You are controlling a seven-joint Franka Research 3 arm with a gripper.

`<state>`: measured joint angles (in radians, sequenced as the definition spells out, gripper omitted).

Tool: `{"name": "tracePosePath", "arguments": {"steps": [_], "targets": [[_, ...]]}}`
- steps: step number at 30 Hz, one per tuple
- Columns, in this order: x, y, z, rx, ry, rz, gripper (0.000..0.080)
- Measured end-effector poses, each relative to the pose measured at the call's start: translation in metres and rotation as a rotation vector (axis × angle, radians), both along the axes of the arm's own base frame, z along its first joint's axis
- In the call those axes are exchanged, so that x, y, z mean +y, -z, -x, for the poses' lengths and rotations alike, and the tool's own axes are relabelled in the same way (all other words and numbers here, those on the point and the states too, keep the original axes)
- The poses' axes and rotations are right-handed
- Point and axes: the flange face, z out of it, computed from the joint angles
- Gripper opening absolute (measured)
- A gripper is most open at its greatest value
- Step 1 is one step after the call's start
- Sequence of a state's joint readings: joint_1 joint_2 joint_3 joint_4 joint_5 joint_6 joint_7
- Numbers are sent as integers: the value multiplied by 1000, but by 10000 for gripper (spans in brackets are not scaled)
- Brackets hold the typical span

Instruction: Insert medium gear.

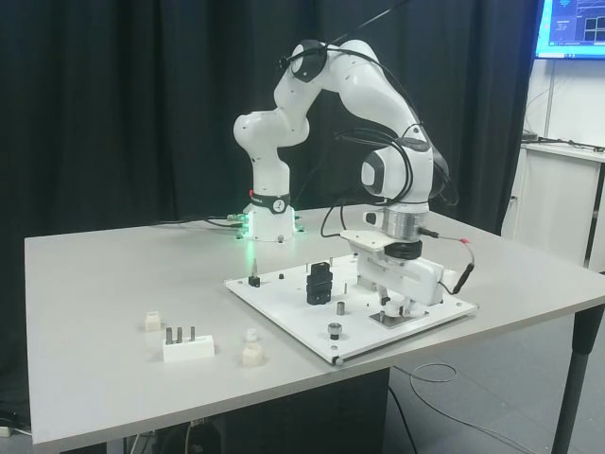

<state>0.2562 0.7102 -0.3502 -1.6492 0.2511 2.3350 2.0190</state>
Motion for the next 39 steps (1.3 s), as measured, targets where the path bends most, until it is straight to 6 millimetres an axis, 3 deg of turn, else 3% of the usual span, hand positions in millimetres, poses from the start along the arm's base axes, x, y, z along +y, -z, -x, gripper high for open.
{"name": "tracePosePath", "arguments": {"steps": [7,28,29,35,36,39], "targets": [[0,0,0,-7,100,-2,397],[2,0,-1,-8,26,1,397],[2,-1,-1,-9,13,1,659],[1,-14,-2,-18,-20,0,659],[1,-17,-2,-18,-22,0,764],[0,-27,-3,-23,-29,3,764]]}}
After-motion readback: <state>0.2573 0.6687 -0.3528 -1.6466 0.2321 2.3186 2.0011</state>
